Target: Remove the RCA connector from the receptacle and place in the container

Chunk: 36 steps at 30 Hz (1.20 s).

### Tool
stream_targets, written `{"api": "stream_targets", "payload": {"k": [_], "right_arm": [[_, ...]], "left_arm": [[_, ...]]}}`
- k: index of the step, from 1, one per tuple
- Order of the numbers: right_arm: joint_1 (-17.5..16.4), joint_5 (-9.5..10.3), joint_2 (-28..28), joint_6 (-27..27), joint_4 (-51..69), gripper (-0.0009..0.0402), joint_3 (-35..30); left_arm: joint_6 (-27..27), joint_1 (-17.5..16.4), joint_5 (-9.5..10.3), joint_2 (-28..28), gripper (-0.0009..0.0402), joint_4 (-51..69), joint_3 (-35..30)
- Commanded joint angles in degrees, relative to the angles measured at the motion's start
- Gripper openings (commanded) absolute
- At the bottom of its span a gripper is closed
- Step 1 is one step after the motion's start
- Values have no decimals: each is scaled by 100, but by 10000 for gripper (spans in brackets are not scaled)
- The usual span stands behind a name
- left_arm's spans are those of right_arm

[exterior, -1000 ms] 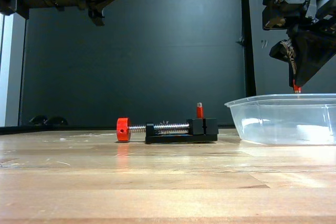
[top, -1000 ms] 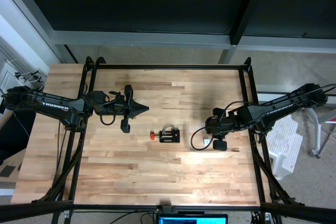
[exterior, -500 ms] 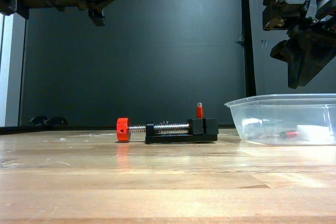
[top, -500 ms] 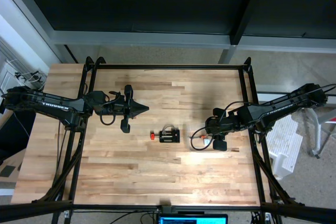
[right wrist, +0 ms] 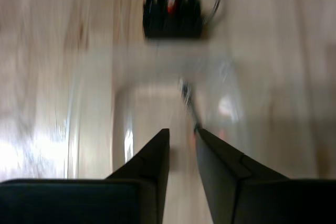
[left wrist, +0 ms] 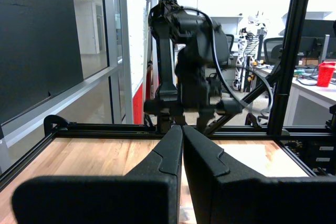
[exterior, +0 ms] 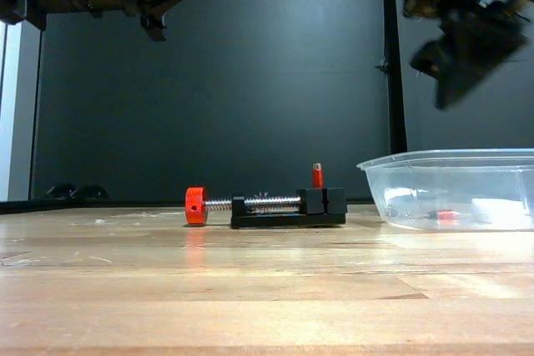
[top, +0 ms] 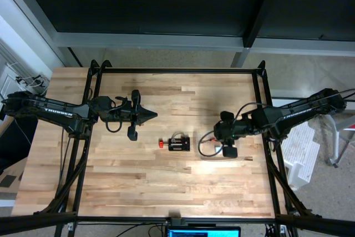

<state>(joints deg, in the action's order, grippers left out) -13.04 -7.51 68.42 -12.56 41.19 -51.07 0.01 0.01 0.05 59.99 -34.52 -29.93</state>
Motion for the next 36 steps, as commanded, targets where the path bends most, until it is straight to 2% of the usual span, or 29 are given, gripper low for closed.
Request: {"api": "stream_targets", "payload": {"k": [1,4,6,7,10,11,17,21,26,28,36], "right_arm": [[247,4,0,341,-170,26,-295],[468,7,-26,706,-514,-4,-452],[619,22,-66,831,-944,4,-457],[708,85,-81,881,-1154,3,-457],[962,505,-96,1049,-1738,0,-457],[1012,566,-96,1080,-1912,1,-457],[1224,562,-96,1307,-2863,0,-448],[1244,579,-96,1453,-3646,0,-361],[1255,625,-96,1449,-4590,0,-46],[1283,754,-96,1440,-4822,0,52],[1316,776,-149,1320,-5825,0,492]], "left_arm": [[-2,0,-2,2,0,-2,-2],[-2,0,-2,2,0,-2,-2],[-2,-2,-2,2,0,-2,-2],[-2,0,-2,2,0,-2,-2],[-2,-2,-2,2,0,-2,-2],[-2,0,-2,2,0,-2,-2],[-2,-2,-2,2,0,-2,-2],[-2,-2,0,2,0,-2,-2],[-2,0,-2,2,0,-2,-2],[-2,-2,-2,2,0,-2,-2],[-2,-2,-2,2,0,-2,-2]]}}
